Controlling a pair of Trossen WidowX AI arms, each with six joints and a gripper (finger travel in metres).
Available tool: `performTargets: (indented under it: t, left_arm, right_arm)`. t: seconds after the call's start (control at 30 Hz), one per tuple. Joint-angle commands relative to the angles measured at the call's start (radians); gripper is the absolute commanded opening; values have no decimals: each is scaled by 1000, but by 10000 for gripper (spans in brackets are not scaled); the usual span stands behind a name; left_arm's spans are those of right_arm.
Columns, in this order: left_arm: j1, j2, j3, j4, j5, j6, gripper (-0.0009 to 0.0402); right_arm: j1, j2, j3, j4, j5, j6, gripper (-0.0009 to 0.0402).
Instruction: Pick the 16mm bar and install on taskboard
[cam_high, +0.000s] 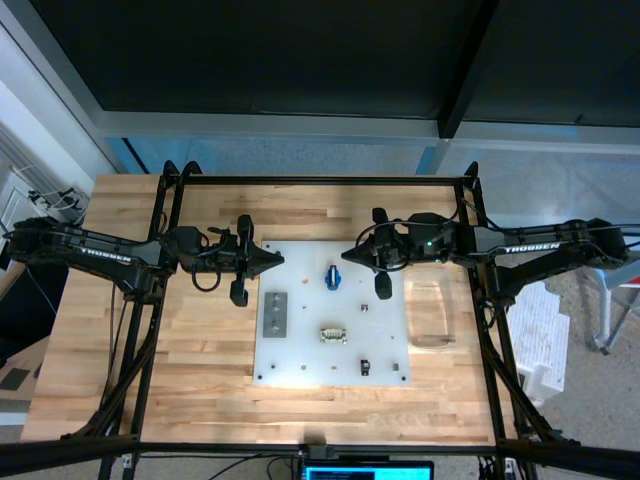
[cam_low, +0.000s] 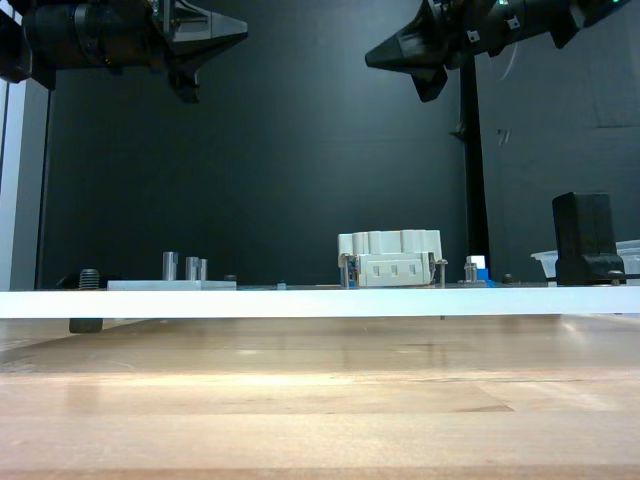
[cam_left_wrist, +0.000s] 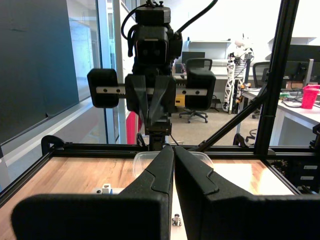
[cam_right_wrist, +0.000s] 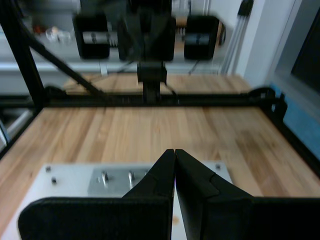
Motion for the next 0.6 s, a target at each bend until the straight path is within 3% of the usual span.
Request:
performTargets:
  t: [0.03, 0.6]
  left_arm:
    - [0, 0, 0, 0, 0, 0, 0]
    - [0, 0, 0, 0, 0, 0, 0]
  right_arm:
    - [0, -12, -23, 58, -25, 2, 0]
    - [0, -59, -194, 373, -24, 51, 0]
